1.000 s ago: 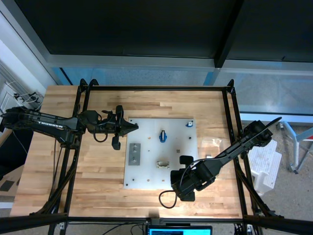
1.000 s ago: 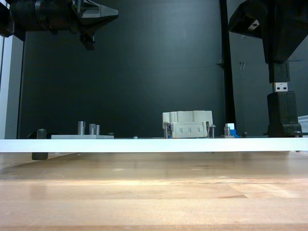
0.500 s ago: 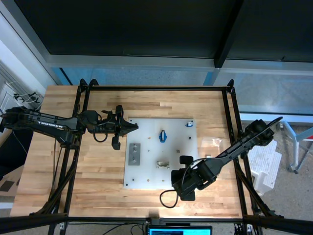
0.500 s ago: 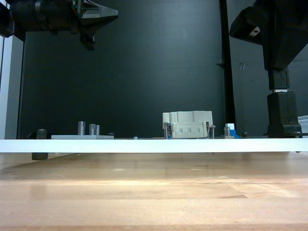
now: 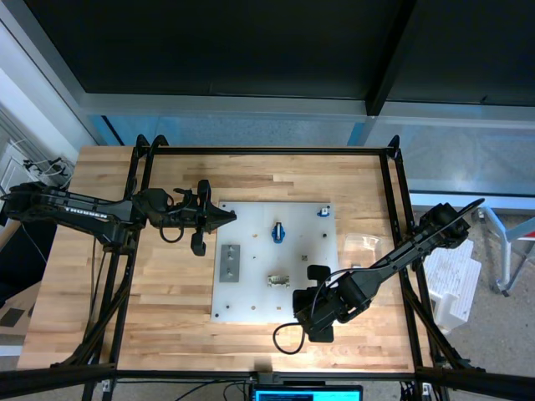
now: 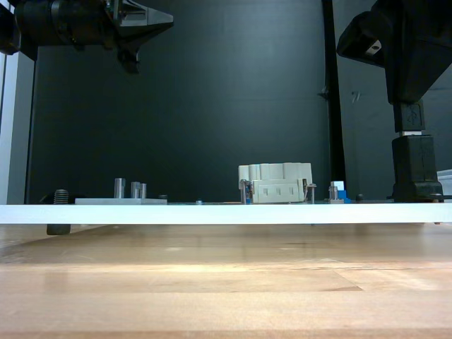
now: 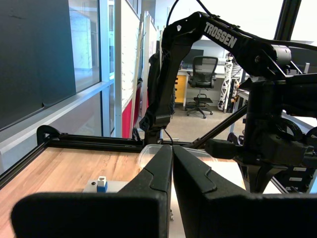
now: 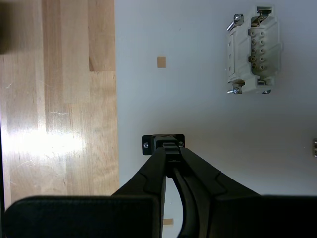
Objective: Pick the USB connector and install on taskboard
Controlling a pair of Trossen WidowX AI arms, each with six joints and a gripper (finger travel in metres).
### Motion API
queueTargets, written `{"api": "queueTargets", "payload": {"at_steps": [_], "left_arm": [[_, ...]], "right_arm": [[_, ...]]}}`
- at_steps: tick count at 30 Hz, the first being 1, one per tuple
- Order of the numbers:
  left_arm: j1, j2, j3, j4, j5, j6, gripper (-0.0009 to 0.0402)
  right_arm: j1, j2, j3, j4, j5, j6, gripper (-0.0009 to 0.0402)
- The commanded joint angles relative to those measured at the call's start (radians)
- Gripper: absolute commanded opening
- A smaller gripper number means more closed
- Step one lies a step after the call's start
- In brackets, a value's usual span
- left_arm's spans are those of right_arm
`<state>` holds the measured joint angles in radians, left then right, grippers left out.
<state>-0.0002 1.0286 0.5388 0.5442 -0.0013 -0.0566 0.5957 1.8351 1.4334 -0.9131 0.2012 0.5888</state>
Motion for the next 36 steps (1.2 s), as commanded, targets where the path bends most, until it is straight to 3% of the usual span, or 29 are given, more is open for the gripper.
{"api": "queueTargets", "payload": {"at_steps": [1, 21, 36], "left_arm": [[0.0, 0.0, 0.0, 0.0, 0.0, 0.0, 0.0], [0.0, 0.0, 0.0, 0.0, 0.0, 0.0, 0.0], [0.0, 0.001, 0.0, 0.0, 0.0, 0.0, 0.0]], "right_arm": [[0.0, -0.001, -0.002, 0.0, -0.003, 0.001, 0.0004], [0.0, -0.035, 0.005, -0.016, 0.016, 0.005, 0.0069], [0.0, -0.155, 0.005, -0.079, 0.014, 0.005, 0.01]]}}
